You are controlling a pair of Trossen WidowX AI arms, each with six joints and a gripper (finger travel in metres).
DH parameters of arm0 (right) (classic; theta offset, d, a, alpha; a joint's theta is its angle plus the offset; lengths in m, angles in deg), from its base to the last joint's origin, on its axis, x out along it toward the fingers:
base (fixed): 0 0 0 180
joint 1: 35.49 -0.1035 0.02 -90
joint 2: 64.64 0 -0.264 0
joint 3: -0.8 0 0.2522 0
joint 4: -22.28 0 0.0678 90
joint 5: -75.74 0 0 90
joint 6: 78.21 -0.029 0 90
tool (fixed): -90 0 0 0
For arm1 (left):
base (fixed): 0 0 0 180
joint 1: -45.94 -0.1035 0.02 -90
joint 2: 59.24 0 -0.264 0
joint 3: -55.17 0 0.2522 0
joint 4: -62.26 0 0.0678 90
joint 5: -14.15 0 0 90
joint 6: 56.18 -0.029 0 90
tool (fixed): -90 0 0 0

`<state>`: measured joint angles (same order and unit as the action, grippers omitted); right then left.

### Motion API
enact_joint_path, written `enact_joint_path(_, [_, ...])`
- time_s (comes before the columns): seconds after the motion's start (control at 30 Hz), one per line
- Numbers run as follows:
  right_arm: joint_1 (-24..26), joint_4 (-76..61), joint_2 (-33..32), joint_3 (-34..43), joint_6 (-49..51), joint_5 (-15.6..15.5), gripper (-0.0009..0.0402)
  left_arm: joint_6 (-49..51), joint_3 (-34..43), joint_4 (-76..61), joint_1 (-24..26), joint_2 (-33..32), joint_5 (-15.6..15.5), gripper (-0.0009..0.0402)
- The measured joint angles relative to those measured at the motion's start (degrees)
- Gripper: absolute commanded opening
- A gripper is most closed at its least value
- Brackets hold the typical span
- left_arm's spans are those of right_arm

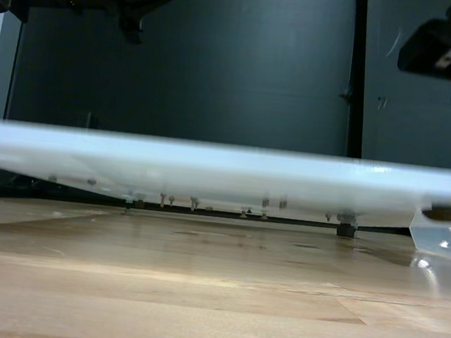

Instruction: Remove the RJ45 connector from the taskboard and place in the container

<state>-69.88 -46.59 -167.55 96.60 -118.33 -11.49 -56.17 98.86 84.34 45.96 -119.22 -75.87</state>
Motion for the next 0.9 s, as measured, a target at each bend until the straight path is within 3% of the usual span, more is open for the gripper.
enact_joint_path(0.23, [0.0, 5.8, 0.0, -4.8, -0.1, -0.1, 0.0016, 0.0, 0.0, 0.0, 0.0, 0.0, 0.0, 0.0000])
enact_joint_path(0.63, [-0.2, 6.9, 0.2, -5.6, -0.1, 0.0, 0.0187, 0.0, 0.0, 0.0, 0.0, 0.0, 0.0, 0.0000])
enact_joint_path(0.9, [-0.2, 6.5, 0.7, -4.6, 0.0, 0.5, 0.0262, 0.0, 0.0, 0.0, 0.0, 0.0, 0.0, 0.0000])
